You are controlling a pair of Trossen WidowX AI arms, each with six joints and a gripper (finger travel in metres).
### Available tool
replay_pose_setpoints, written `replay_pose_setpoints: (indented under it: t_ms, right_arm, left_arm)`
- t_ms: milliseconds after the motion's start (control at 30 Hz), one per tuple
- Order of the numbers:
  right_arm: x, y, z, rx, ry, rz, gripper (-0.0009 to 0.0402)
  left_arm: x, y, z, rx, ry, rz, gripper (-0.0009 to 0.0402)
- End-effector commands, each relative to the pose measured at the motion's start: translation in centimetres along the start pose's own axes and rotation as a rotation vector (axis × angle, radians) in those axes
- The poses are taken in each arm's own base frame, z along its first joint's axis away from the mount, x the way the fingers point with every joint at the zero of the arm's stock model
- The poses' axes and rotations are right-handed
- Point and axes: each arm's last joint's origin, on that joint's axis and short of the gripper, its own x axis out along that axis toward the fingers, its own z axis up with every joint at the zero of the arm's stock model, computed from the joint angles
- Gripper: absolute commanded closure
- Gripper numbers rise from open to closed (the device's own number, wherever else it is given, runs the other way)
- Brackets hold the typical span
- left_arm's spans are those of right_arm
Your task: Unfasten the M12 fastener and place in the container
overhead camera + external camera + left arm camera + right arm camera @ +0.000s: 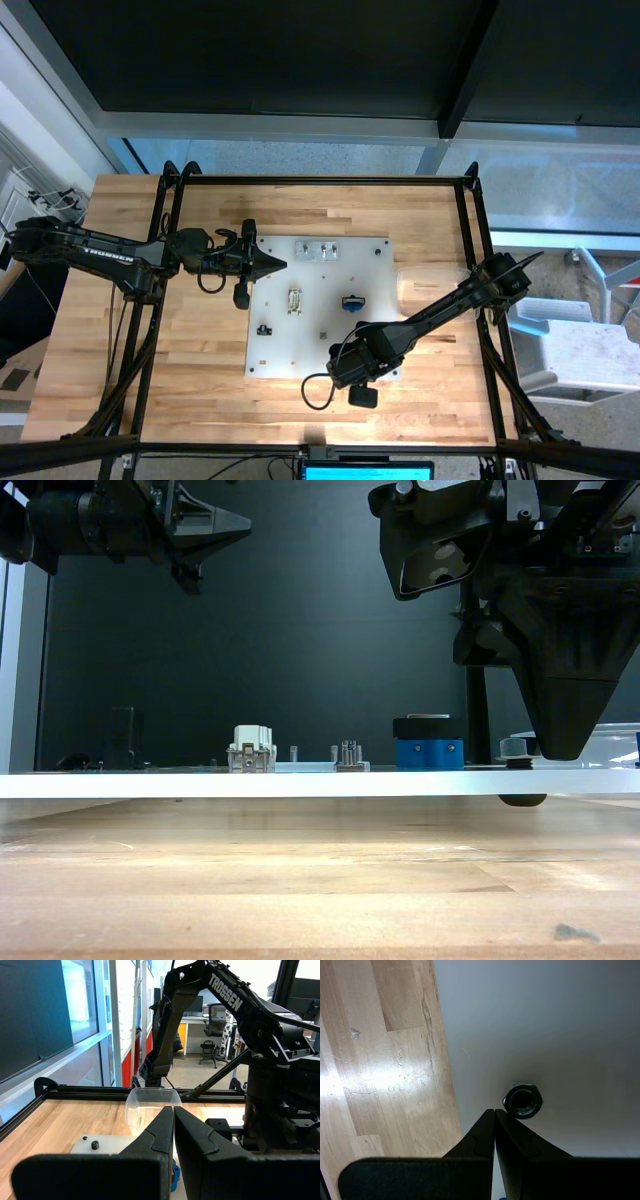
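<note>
Wooden bench (200, 400) carries a white board (310, 330), with dark glazing behind.

M12 fastener (517, 748): a silver hex nut at the lower right of the low view. It sits on top of the black ribs of its stud (517, 764), so it is not yet off. Its bore axis is upright, and the right wrist camera looks straight down into it. In the high view the right arm hides it.

Right pincer (494, 1111): fingers pressed together on nothing, pointing down at the board. The tips are just beside the nut, not around it. In the low view the pincer stands immediately right of the nut.

Judgement: a grip calls for spreading the fingers and a short sideways shift to straddle the flats.

Container (428, 287): a clear tray at centre right of the high view, against the board's right edge and near the nut.

Left pincer (275, 265): fingers pressed together, above the board's far left edge and well apart from the nut. The right arm is the nearer.
</note>
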Motion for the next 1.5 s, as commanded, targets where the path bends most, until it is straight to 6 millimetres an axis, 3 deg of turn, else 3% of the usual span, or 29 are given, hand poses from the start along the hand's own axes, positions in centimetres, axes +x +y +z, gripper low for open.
replay_pose_setpoints:
  t_ms: [33, 133, 300, 700, 967, 1100, 1200, 1500]
  right_arm:
    - [-0.1, 0.0, 0.0, 0.001, -0.004, -0.006, 0.0393]
    - [-0.1, -0.1, 0.0, -0.010, -0.001, -0.020, 0.0393]
    - [-1.0, -1.2, -0.5, 0.063, -0.069, -0.226, 0.0393]
    - [-2.4, -0.8, -0.7, 0.106, -0.015, -0.113, 0.0393]
    - [-4.2, -0.2, 0.0, 0.220, -0.027, -0.080, 0.0393]
    - [-5.2, 0.0, 0.4, 0.371, -0.042, -0.069, 0.0390]
    - [-5.3, 0.2, 0.8, 0.406, -0.022, -0.096, 0.0364]
    - [-4.4, 0.9, 2.4, 0.574, -0.007, -0.131, 0.0227]
  left_arm:
    - [0.0, 0.0, 0.0, 0.000, 0.000, 0.000, 0.0393]
    - [0.0, 0.0, 0.0, 0.000, 0.000, 0.000, 0.0393]
    - [0.0, 0.0, 0.0, 0.000, 0.000, 0.000, 0.0393]
    - [0.0, 0.0, 0.0, 0.000, 0.000, 0.000, 0.0393]
    - [0.0, 0.0, 0.0, 0.000, 0.001, 0.000, 0.0393]
    - [0.0, 0.0, 0.0, 0.000, 0.000, 0.000, 0.0393]
    - [0.0, 0.0, 0.0, 0.000, 0.000, 0.000, 0.0393]
    - [0.0, 0.0, 0.0, 0.000, 0.000, 0.000, 0.0393]
